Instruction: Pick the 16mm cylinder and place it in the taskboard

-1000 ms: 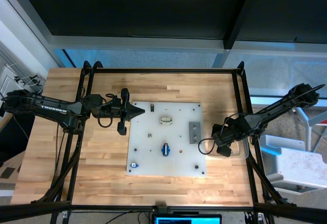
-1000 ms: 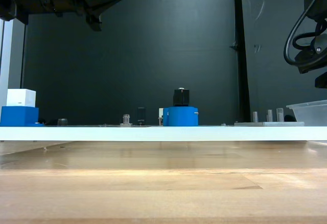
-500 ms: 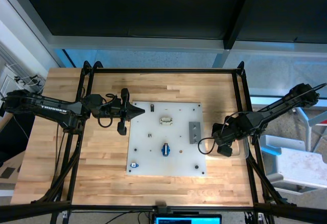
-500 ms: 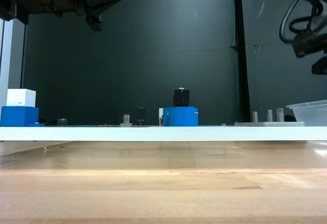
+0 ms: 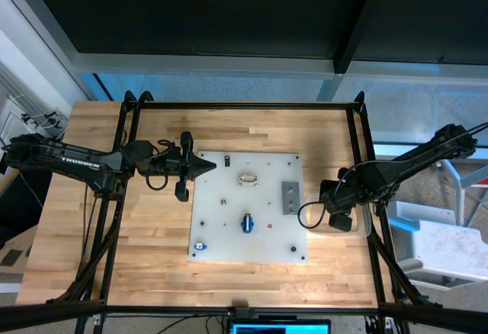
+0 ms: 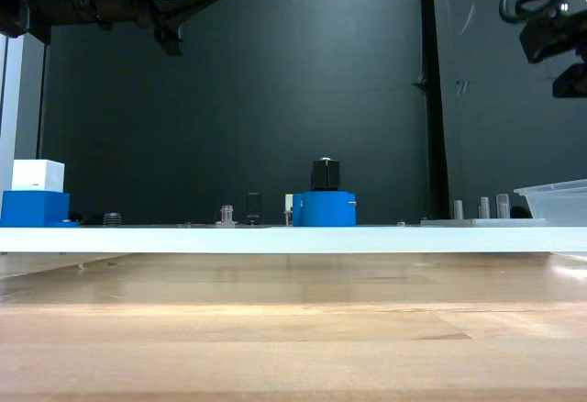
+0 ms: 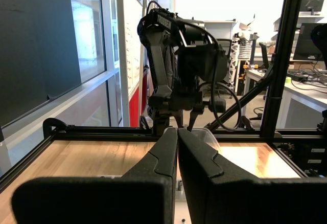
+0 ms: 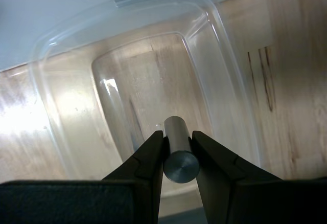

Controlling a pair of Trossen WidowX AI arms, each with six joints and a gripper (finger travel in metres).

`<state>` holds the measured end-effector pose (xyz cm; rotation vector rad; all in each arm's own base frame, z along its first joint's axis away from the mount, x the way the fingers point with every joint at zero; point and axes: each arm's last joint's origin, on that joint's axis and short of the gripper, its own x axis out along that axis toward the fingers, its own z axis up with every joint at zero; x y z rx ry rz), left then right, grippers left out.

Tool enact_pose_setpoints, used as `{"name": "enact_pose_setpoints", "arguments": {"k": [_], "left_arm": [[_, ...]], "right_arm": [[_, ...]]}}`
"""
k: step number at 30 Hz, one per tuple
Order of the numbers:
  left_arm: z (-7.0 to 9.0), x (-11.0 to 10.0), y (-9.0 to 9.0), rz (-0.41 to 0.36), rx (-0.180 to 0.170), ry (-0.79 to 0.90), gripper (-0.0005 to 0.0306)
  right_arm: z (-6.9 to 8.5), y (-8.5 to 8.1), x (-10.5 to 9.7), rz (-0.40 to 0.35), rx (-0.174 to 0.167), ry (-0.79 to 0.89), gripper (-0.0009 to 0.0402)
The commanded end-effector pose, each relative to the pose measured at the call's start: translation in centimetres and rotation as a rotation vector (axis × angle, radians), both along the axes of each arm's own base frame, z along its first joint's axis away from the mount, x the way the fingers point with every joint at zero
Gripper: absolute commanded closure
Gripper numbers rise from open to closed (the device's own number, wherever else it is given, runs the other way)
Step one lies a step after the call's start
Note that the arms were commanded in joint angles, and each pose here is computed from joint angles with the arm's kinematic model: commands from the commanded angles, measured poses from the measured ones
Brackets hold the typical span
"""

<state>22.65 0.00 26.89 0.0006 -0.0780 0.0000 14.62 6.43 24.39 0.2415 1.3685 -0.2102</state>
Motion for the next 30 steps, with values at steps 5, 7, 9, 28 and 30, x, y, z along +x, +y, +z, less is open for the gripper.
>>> {"name": "enact_pose_setpoints", "arguments": {"k": [5,7,9,28,30], "left_arm": [[0.0,0.0,0.0,0.0,0.0,0.0,0.03],[0.0,0.0,0.0,0.0,0.0,0.0,0.03],[0.0,0.0,0.0,0.0,0.0,0.0,0.03],[0.0,0.0,0.0,0.0,0.0,0.0,0.03],[0.0,0.0,0.0,0.0,0.0,0.0,0.03]], "right_arm": [[1.2,0.0,0.0,0.029,-0.003,-0.006,0.037],[1.2,0.0,0.0,0.034,-0.004,-0.006,0.037],[1.2,0.0,0.0,0.04,-0.005,-0.006,0.037],[0.3,1.0,1.9,0.111,0.034,-0.021,0.037],[0.4,1.2,2.4,0.113,0.031,-0.018,0.037]]}}
